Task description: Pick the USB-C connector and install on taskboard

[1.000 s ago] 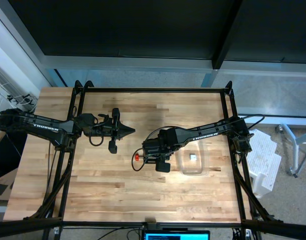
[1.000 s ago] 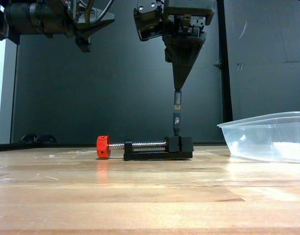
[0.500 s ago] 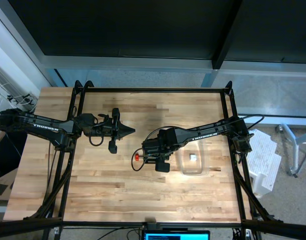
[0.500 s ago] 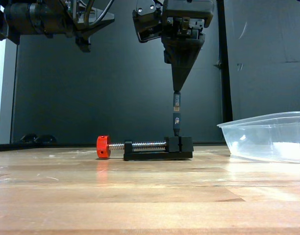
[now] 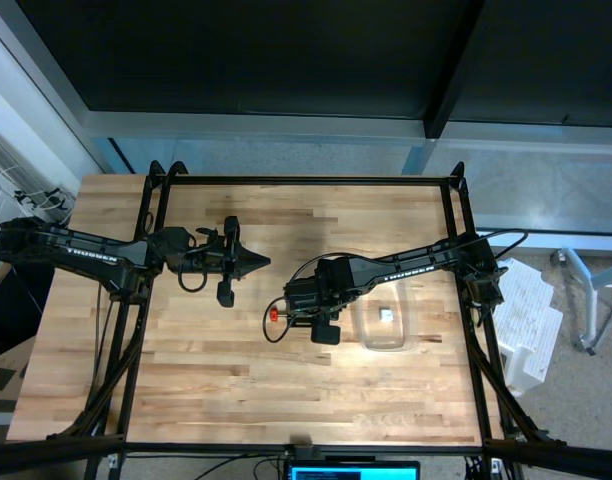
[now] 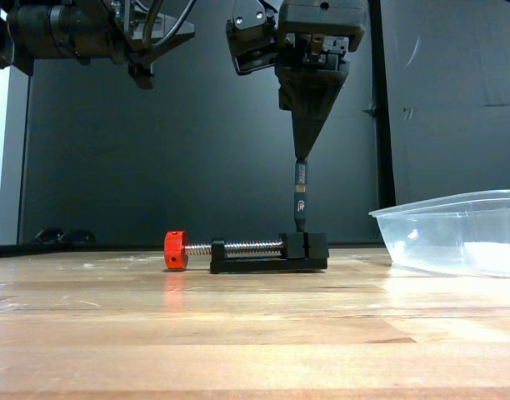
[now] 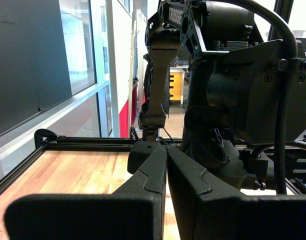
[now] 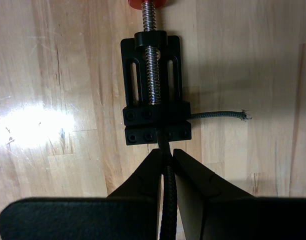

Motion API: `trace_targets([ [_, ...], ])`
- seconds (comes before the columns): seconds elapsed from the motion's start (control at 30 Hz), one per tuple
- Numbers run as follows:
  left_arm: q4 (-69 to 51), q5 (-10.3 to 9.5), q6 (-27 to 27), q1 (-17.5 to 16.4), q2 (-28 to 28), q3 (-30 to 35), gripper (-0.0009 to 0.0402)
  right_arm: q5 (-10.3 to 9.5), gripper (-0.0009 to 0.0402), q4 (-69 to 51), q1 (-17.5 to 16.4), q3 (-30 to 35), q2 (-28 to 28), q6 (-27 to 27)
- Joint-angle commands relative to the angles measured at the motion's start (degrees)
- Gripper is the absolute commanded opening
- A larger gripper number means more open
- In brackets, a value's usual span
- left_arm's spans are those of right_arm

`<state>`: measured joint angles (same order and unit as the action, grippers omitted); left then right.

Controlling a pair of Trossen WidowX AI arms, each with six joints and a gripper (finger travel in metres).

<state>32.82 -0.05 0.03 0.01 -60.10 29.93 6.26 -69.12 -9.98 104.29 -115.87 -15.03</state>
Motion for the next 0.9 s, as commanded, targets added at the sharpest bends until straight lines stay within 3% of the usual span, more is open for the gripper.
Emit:
trace_targets([
  [0.03, 0.0, 0.02, 0.0, 0.0, 0.0, 0.0, 0.0, -0.02, 0.0, 0.1, 0.0, 0.0, 0.0, 0.2],
  [0.9, 0.0, 0.02, 0.0, 0.0, 0.0, 0.0, 0.0, 0.0, 0.0, 0.9, 0.0, -1.1, 0.4, 0.5],
])
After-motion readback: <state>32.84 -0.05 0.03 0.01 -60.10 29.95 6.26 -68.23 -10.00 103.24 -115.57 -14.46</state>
